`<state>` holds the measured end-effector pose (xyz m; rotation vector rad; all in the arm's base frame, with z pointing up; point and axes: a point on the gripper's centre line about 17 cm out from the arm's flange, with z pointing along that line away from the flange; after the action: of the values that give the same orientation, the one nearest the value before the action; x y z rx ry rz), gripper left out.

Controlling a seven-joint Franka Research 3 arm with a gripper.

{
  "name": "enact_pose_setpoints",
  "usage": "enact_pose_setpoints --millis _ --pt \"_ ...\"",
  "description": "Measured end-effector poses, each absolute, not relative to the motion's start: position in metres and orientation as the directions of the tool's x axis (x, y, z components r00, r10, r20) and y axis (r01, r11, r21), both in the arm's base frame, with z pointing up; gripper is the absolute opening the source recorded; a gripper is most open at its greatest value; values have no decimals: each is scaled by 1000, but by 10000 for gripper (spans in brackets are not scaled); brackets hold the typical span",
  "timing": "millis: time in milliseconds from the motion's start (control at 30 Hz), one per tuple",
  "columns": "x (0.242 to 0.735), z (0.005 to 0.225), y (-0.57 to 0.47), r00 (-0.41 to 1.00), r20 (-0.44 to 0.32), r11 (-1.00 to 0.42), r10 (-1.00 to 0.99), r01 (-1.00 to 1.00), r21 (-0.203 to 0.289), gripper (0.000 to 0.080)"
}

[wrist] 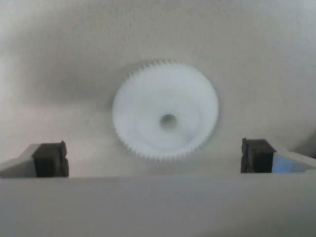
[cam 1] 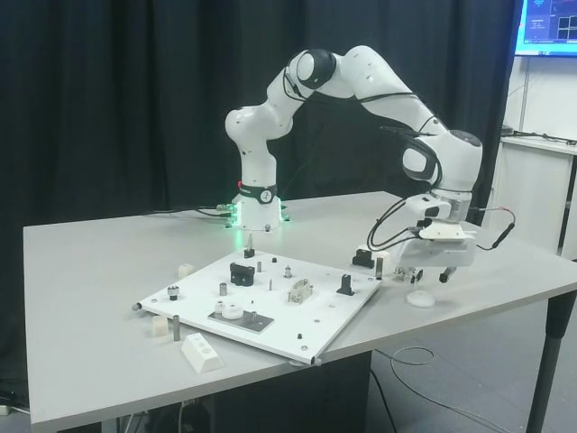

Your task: Remove medium gear.

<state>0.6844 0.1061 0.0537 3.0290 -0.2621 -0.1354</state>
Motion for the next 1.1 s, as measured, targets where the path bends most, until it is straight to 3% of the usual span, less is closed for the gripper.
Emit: enact_pose_setpoints --millis 33,400,1100 --pt "684 57 106 981 -80 -980 -175 -167 108 783" --pt "683 83 109 982 -77 -980 -171 -162 112 796" --pt "684 87 110 983 -73 -980 -169 -160 114 800"
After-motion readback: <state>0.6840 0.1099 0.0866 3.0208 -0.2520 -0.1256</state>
